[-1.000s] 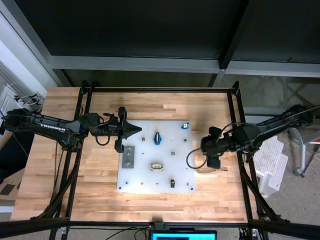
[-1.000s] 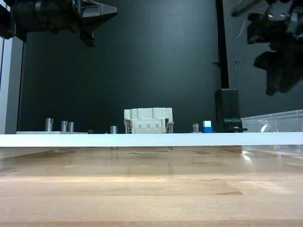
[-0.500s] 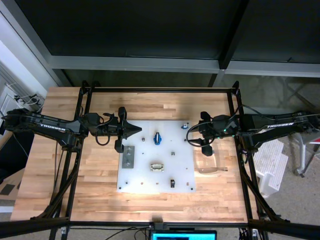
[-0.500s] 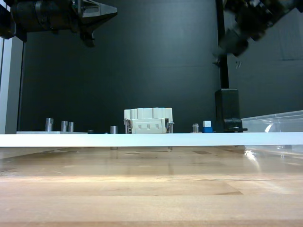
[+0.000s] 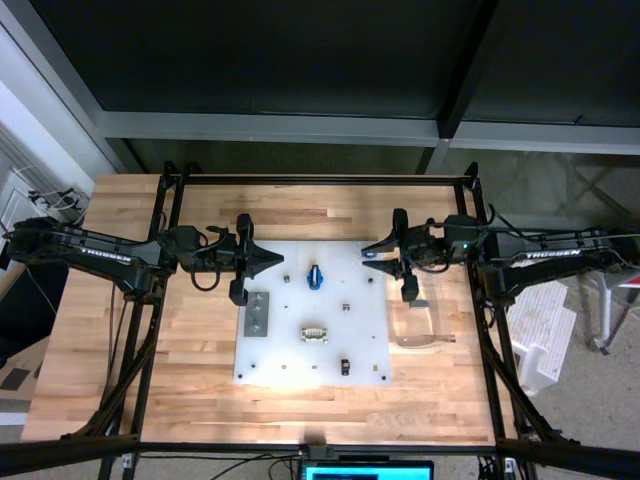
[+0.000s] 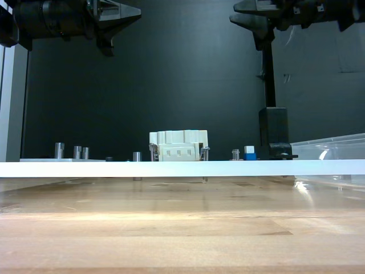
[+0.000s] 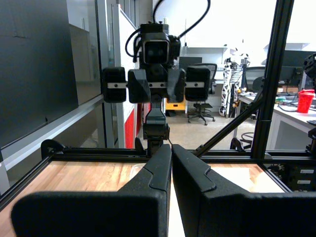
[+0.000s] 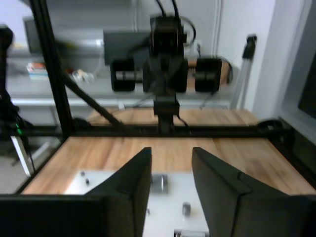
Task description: Remove the 16mm bar from the taskboard and place in the container
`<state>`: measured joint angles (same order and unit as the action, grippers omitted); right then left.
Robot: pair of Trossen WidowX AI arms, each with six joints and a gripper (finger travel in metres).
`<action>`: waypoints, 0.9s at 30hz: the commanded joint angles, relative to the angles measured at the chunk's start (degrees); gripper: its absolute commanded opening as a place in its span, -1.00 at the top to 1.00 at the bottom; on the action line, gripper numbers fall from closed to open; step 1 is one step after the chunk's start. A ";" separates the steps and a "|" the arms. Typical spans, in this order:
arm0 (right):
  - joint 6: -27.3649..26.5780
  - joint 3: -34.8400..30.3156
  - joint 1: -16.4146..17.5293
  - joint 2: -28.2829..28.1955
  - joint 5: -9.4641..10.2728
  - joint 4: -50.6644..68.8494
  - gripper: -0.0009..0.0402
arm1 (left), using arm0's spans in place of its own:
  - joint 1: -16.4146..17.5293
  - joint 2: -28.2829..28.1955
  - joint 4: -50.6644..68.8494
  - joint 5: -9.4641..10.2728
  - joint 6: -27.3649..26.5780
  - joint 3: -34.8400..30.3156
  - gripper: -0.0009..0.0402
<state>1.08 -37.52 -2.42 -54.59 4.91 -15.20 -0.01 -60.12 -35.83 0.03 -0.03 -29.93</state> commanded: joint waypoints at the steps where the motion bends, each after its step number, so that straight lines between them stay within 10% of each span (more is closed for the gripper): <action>1: 0.55 0.33 -2.86 -0.04 2.21 -1.55 0.57 | 0.00 0.00 -0.02 -0.02 0.02 -0.02 0.96; 8: 2.10 2.03 -4.59 -0.07 5.25 -5.99 0.96 | 0.02 0.00 -0.02 -0.02 0.00 -0.02 0.96; 14: 2.34 4.02 -4.46 -0.22 -0.48 -7.08 0.97 | 0.00 0.00 0.00 -0.02 0.00 -0.02 0.96; 27: 2.16 4.11 -2.43 -0.22 -0.39 -8.35 0.96 | 0.00 0.00 -0.02 -0.02 0.00 -0.02 0.96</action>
<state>3.11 -33.41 -4.89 -54.78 4.58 -23.62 -0.01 -60.12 -35.83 0.03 -0.03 -29.93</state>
